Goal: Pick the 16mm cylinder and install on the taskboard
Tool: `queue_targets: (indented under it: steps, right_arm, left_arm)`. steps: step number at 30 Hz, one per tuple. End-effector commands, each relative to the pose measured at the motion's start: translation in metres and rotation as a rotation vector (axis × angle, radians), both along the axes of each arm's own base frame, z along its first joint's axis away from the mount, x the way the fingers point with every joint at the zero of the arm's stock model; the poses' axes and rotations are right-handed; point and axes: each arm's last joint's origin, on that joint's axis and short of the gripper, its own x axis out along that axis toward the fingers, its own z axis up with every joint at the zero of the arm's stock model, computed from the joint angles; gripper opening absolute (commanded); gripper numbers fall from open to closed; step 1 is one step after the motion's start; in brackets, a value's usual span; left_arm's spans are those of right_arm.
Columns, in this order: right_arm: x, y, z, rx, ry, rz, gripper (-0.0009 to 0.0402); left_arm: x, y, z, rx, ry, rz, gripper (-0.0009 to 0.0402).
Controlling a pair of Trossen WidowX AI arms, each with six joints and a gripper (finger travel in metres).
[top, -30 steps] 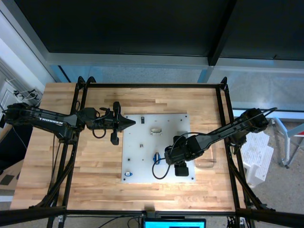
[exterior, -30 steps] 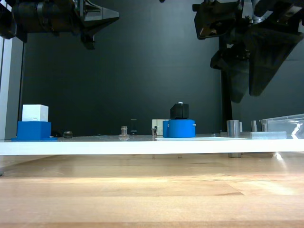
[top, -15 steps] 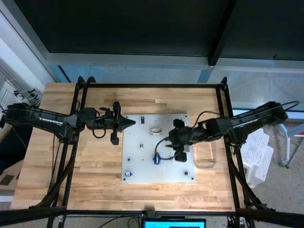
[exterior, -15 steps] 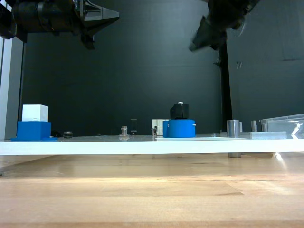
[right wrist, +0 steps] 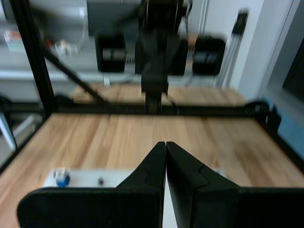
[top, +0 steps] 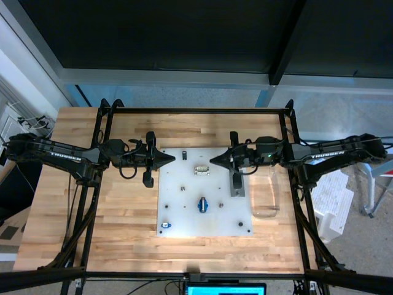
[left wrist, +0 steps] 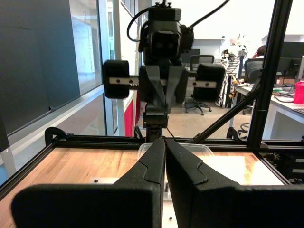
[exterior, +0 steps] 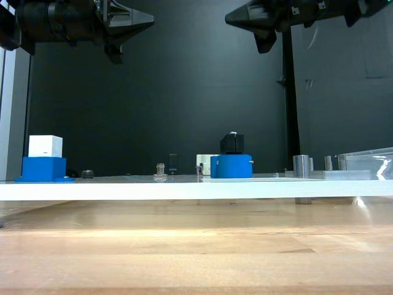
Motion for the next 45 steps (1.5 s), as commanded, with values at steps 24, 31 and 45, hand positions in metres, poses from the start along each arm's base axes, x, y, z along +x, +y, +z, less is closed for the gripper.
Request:
queue_targets:
  steps: [24,31,45]
  right_arm:
    - [-0.012,-0.020,-0.023,0.042,-0.130,-0.014,0.0000]
    - [-0.011,-0.020,-0.020,0.036,-0.136,-0.015,0.0000]
    - [-0.011,-0.020,-0.020,0.033,-0.134,-0.015,0.0000]
  left_arm:
    - [0.000,0.000,0.000,0.000,0.000,0.000,0.0000]
    - [0.000,0.000,0.000,0.000,0.000,0.000,0.0000]
    - [0.000,0.000,0.000,0.000,0.000,0.000,0.0000]
